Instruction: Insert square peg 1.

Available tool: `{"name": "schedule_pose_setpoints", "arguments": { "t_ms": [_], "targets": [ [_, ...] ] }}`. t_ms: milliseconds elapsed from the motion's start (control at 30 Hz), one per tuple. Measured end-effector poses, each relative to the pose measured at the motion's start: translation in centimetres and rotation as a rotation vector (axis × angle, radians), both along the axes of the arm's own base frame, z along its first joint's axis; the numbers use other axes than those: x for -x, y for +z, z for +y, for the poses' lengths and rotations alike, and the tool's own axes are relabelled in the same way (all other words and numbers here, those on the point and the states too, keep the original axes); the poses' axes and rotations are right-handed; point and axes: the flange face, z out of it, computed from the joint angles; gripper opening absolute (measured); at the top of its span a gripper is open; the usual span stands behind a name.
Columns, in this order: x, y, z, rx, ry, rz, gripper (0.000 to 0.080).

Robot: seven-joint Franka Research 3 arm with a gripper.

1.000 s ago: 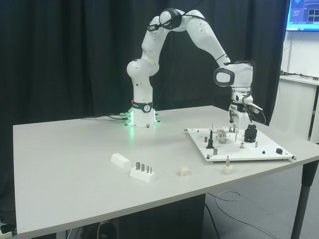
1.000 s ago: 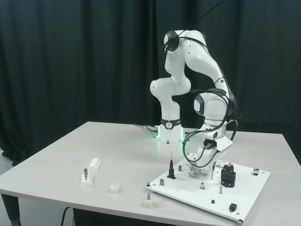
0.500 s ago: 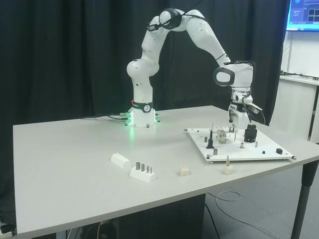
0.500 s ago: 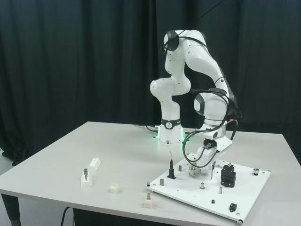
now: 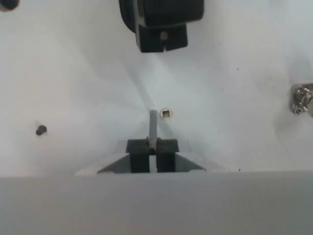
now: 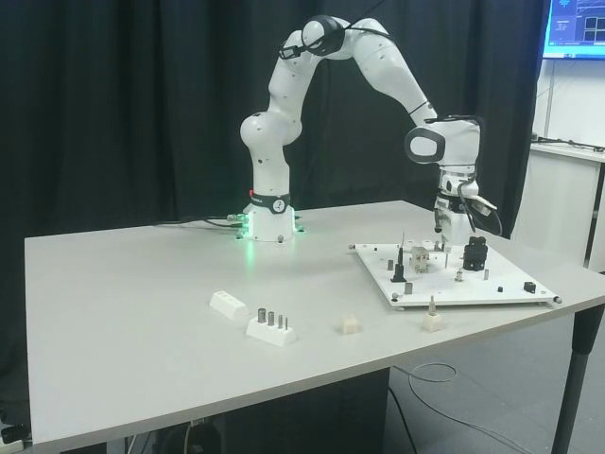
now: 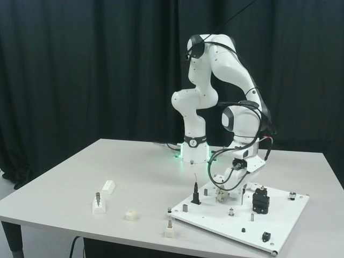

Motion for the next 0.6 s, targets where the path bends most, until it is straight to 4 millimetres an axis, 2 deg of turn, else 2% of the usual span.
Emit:
{"name": "schedule_pose_setpoints", "arguments": {
  "t_ms": [600],
  "targets": [
    [-0.16,-0.1,-0.27,-0.002,-0.006,-0.01,0.0027]
  ]
}}
